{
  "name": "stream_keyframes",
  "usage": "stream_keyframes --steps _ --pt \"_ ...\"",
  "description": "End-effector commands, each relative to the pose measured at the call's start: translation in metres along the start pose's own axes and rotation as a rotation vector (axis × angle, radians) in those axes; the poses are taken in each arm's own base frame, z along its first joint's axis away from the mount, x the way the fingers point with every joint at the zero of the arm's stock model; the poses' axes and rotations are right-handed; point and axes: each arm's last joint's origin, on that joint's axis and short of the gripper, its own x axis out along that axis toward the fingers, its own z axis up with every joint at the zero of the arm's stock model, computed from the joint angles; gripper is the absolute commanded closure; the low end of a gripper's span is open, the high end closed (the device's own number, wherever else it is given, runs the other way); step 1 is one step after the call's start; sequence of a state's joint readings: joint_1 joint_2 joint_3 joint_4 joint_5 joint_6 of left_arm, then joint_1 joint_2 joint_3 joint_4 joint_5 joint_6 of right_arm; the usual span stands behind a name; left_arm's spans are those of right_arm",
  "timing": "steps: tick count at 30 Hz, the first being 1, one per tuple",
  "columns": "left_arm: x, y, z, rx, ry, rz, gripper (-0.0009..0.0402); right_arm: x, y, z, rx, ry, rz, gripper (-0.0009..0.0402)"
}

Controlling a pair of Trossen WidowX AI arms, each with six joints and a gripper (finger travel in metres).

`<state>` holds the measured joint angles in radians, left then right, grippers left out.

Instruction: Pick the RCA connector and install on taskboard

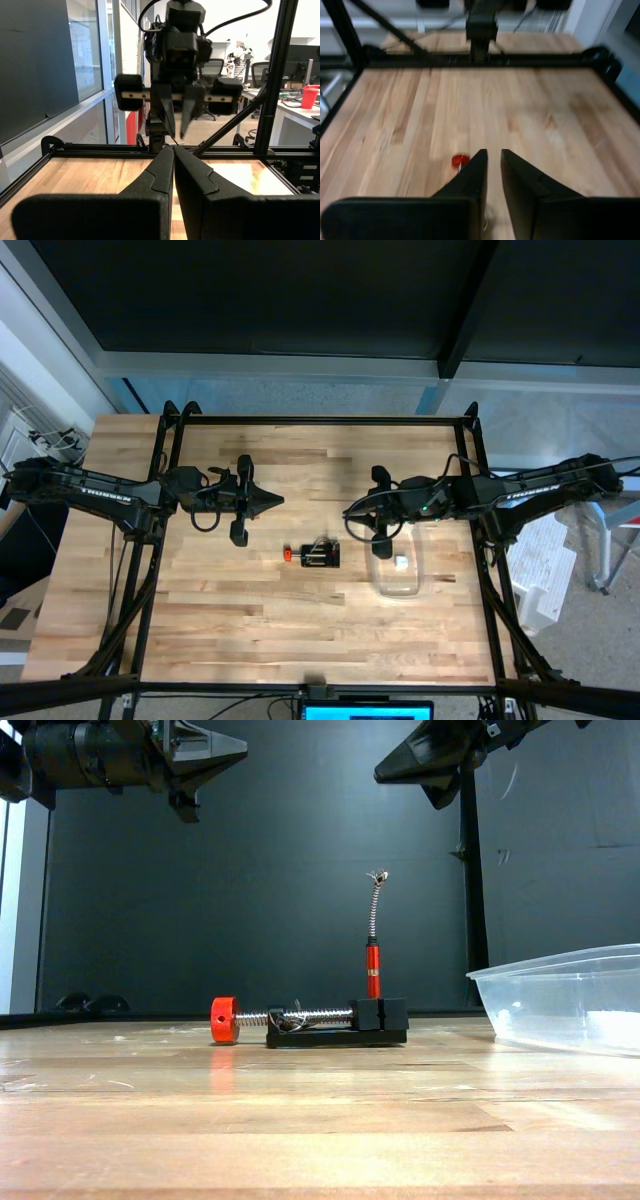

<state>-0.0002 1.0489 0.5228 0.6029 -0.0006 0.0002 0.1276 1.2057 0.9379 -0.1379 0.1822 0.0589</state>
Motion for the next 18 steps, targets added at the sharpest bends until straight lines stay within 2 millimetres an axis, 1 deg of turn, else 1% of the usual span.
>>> stream_keyframes --steps 1,3,8,13,18 --pt "0.0 0.0 0.0 0.0 0.0 0.0 0.0393 -0.008 -0.006 0.001 0.007 -0.084 0.011 0.0395" --pt "0.0 0.0 0.0 0.0 0.0 0.0 0.0393 -0.012 -0.009 0.003 0.019 -0.13 0.03 0.0389" --pt "0.0 0.0 0.0 0.0 0.0 0.0 0.0393 -0.023 -0.014 0.002 0.023 -0.238 0.042 0.0392" --pt "0.0 0.0 0.0 0.0 0.0 0.0 0.0393 -0.033 -0.022 -0.006 0.017 -0.297 0.041 0.0393" --pt "0.0 0.0 0.0 0.0 0.0 0.0 0.0393 -0.04 -0.023 -0.016 0.018 -0.383 0.04 0.0393"
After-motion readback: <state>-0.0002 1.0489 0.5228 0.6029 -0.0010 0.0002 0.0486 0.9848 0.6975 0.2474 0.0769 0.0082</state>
